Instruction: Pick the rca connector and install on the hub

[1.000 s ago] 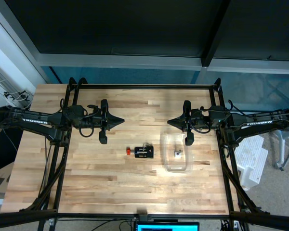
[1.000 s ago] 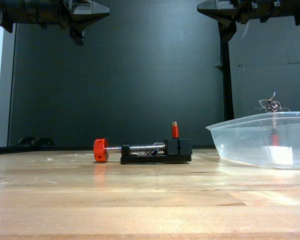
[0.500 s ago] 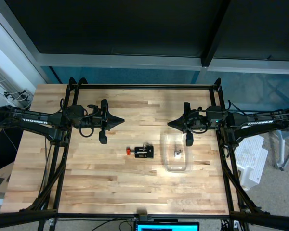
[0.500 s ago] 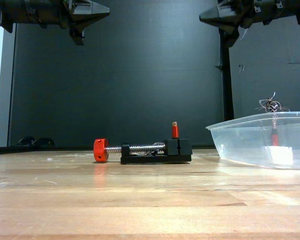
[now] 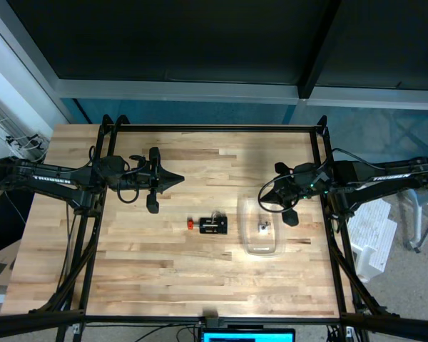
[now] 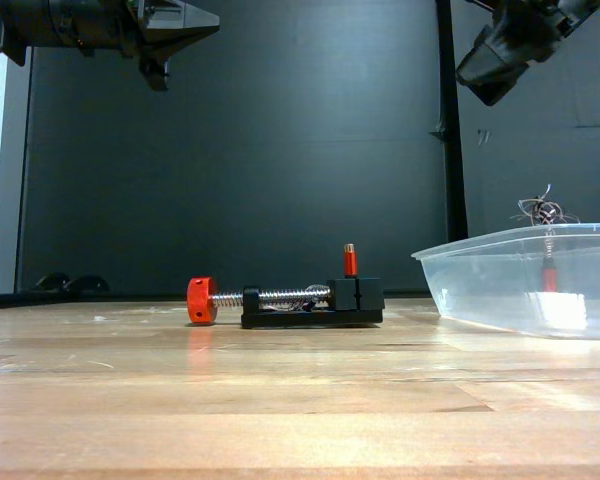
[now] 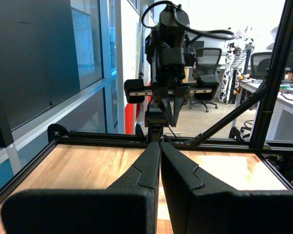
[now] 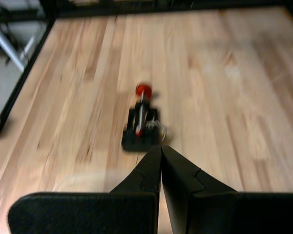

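Two arms hung over the bench (image 5: 164, 271). The left gripper (image 7: 159, 146) was parked well away from the clear tray (image 5: 241, 229). The right gripper (image 8: 161, 151) tilted down high over its far end, likely lining up a pick. Both had their fingers closed and empty. Just beside the tray sat the hub (image 5: 214, 226), and inside it lay the rca connector (image 5: 264, 226), hemmed by its walls.

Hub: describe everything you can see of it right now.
The hub is a small black block lying flat on the wooden table, with a red-orange knob at its left end, a silvery spring-wrapped screw along it and a short red post standing upright. It sits left of the clear tray, apart from it. Only the table touches it; the left gripper and right gripper, both shut, hang above, well clear.
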### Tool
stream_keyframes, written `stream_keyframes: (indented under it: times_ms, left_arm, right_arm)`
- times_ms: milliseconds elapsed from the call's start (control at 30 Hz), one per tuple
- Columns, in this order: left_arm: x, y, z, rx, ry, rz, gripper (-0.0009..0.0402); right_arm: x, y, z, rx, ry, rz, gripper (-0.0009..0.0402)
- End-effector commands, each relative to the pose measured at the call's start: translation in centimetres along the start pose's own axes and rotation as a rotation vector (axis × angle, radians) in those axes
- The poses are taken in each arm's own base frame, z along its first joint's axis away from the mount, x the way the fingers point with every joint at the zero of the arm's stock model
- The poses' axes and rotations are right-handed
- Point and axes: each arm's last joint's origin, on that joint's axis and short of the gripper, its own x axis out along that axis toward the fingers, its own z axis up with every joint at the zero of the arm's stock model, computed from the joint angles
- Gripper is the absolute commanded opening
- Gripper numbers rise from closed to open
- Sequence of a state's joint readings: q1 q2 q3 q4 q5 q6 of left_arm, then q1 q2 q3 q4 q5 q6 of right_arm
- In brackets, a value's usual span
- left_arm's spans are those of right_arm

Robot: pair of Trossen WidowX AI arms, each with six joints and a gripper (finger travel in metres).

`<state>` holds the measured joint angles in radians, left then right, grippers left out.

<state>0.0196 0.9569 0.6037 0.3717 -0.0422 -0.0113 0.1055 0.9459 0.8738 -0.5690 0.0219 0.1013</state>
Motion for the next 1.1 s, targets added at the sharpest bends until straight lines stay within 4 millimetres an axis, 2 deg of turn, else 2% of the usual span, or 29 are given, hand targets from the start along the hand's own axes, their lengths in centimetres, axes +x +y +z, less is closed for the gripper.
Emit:
stream_keyframes:
  times_ms: [33,233,367,533,867,967,1100]
  left_arm:
    - [0.0,0.0,0.0,0.0,0.0,0.0,0.0001]
    - [0.0,0.0,0.0,0.0,0.0,0.0,0.0001]
    - [0.0,0.0,0.0,0.0,0.0,0.0,0.0001]
    - [0.0,0.0,0.0,0.0,0.0,0.0,0.0001]
    - [0.0,0.0,0.0,0.0,0.0,0.0,0.0001]
    - [0.0,0.0,0.0,0.0,0.0,0.0,0.0001]
    - [0.0,0.0,0.0,0.0,0.0,0.0,0.0001]
  right_arm:
    - [0.2,0.4,-0.1,-0.01,0.096,0.003,0.0]
    - [0.8,1.1,-0.2,-0.018,0.249,0.006,0.0001]
    - [1.6,1.5,-0.4,-0.012,0.322,0.005,0.0017]
    - [2.4,1.6,-0.9,0.012,0.436,-0.019,0.0057]
    - [4.3,2.1,-1.8,0.032,0.551,-0.044,0.0174]
    - [5.0,2.5,-2.0,0.022,0.582,-0.043,0.0189]
    - [5.8,3.0,-2.4,0.001,0.61,-0.065,0.019]
